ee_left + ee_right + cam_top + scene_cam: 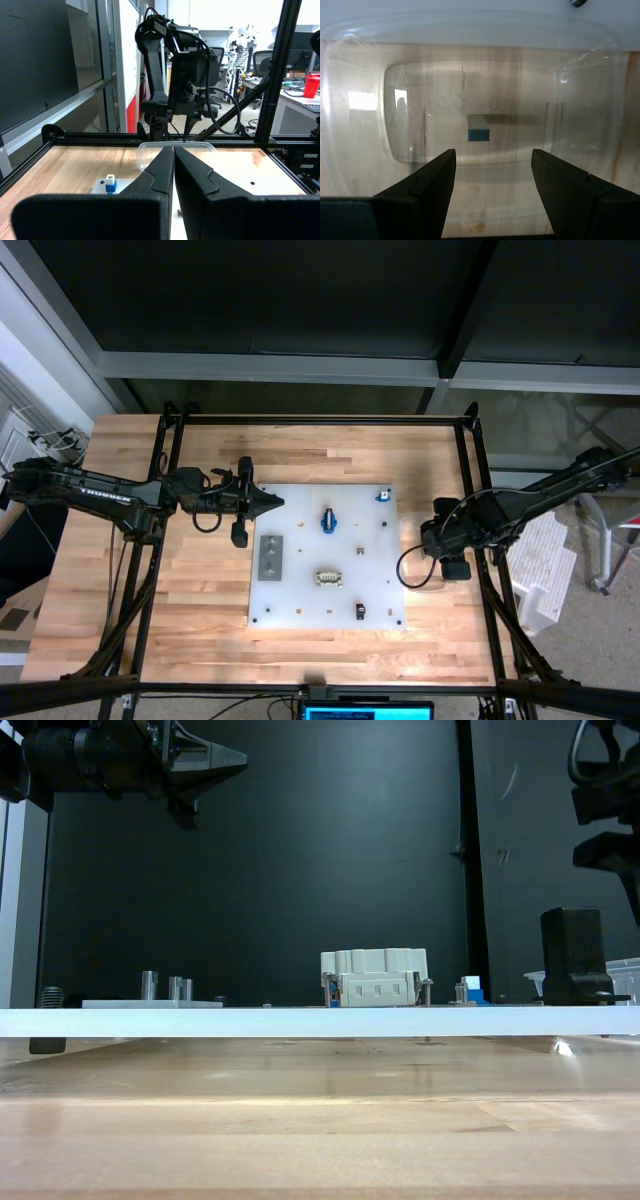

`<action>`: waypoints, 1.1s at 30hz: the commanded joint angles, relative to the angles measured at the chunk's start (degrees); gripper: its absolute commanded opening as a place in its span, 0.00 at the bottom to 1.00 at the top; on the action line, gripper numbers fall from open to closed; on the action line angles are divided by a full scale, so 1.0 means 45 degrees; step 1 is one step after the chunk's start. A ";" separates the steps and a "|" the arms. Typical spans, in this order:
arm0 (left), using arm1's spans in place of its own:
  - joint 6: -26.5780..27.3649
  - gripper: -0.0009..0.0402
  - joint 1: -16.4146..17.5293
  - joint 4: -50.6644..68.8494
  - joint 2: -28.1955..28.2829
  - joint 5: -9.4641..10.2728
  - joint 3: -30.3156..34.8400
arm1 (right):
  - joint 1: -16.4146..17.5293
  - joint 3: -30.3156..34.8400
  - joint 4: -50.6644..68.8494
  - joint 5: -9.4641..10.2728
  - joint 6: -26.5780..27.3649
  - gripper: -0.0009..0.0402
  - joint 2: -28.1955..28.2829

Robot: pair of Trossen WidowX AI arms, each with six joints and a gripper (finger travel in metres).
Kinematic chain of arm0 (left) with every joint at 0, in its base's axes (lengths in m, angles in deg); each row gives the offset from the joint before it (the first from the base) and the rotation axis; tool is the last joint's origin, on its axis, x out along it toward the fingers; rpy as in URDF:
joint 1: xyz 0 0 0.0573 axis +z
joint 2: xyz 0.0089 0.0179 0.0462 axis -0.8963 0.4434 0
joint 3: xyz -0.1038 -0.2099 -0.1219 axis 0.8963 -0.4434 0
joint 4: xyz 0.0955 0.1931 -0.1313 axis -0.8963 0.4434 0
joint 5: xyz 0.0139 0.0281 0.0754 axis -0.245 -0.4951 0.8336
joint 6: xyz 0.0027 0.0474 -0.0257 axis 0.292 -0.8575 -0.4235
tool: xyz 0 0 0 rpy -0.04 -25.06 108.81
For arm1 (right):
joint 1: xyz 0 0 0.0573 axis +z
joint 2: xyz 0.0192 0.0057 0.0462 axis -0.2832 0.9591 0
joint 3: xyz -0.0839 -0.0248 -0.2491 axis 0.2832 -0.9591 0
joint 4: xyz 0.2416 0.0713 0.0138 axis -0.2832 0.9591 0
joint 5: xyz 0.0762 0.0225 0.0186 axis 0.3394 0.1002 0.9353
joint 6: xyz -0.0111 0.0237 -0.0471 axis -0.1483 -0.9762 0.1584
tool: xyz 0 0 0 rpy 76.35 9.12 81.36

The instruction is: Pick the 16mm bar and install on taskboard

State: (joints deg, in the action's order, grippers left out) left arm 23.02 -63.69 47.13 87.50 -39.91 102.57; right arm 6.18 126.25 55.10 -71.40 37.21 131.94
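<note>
Crosswise: left pincer (278, 502); taskboard (380, 570); right pincer (493, 151)

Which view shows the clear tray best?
The right wrist view: the clear tray fills it below the open right tool. The left wrist view shows its rim past the shut left tool, over the taskboard. Others barely show it.

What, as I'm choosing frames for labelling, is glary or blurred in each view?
High view: even light, taskboard bright white, left gripper shut over its left edge. Low view: black backdrop, foreground wood soft. Left wrist view: the room behind is washed out. Right wrist view: the open right gripper hangs above the clear tray, whose reflections veil a small blue block.
</note>
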 commanded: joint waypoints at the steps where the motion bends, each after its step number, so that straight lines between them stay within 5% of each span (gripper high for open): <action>1: 0.0000 0.02 0.0000 0.0000 0.0005 0.0000 0.0005 | 0.0058 -0.0374 -0.0491 0.0005 -0.0019 0.54 0.0204; 33: 0.0000 0.02 0.0005 0.0000 0.0005 0.0000 0.0005 | 0.0529 -0.2200 -0.3133 -0.0019 0.0078 0.54 0.0772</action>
State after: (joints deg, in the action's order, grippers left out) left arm 23.02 -63.69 47.13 87.50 -39.91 102.59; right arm 8.56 116.33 41.04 -71.53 37.56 135.05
